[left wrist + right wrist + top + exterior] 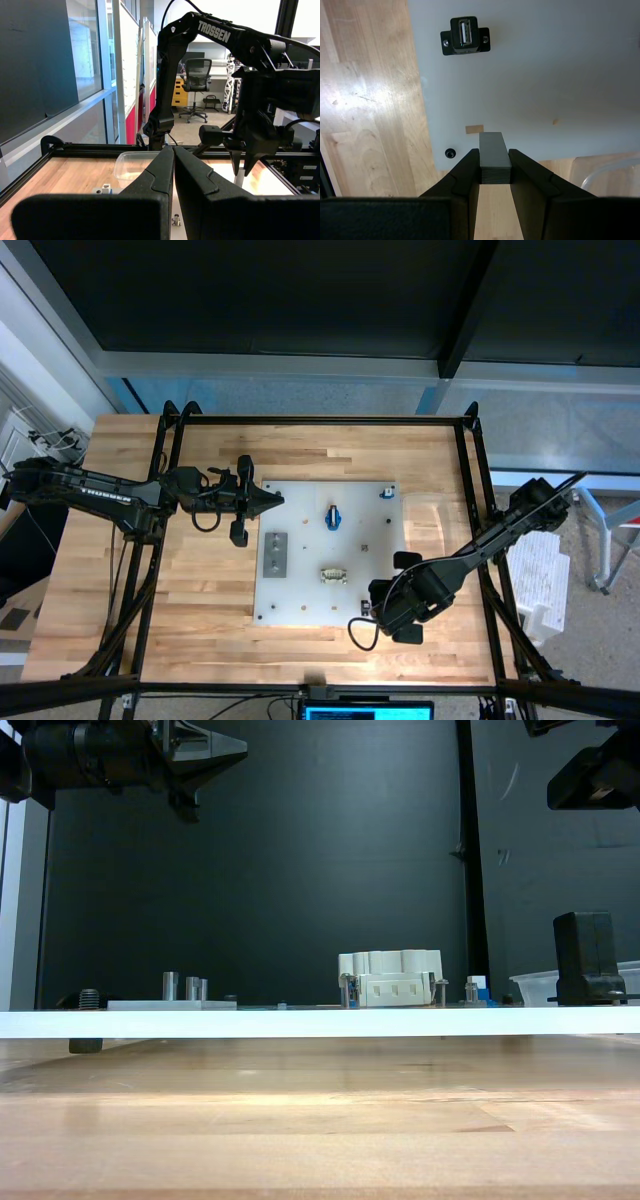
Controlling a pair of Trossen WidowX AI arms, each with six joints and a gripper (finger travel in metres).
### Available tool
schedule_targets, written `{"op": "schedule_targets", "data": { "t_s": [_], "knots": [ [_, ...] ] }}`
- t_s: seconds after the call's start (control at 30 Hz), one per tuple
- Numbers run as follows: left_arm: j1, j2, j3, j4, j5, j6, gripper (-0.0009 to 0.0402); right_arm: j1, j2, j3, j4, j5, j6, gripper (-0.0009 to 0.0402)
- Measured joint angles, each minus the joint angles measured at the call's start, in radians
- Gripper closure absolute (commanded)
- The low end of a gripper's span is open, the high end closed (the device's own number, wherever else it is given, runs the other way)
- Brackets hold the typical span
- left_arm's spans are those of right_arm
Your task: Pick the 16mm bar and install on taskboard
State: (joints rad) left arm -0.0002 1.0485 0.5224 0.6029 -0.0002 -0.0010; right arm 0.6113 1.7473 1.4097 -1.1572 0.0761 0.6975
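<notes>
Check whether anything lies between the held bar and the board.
Nothing visible. The right gripper, shut on the bar, hangs over the board's bare edge; the black part sits aside. The left gripper, shut, hovers over the board's left edge.

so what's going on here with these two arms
The right pincer is shut on the 16mm bar, a small grey piece. It holds the bar in the air above the near right part of the white taskboard, not far from a small black socket part. The bar is not yet set into the board. The left pincer is shut on nothing and hangs over the board's far left corner, away from the work.
</notes>
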Motion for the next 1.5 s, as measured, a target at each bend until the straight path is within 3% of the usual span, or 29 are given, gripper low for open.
{"op": "schedule_targets", "data": {
  "t_s": [1.5],
  "knots": [
    [0.000, 0.000, 0.000, 0.000, 0.000, 0.000, 0.0393, 0.031, 0.050, -0.048, 0.071, -0.001, -0.023, 0.0389]
  ]
}}
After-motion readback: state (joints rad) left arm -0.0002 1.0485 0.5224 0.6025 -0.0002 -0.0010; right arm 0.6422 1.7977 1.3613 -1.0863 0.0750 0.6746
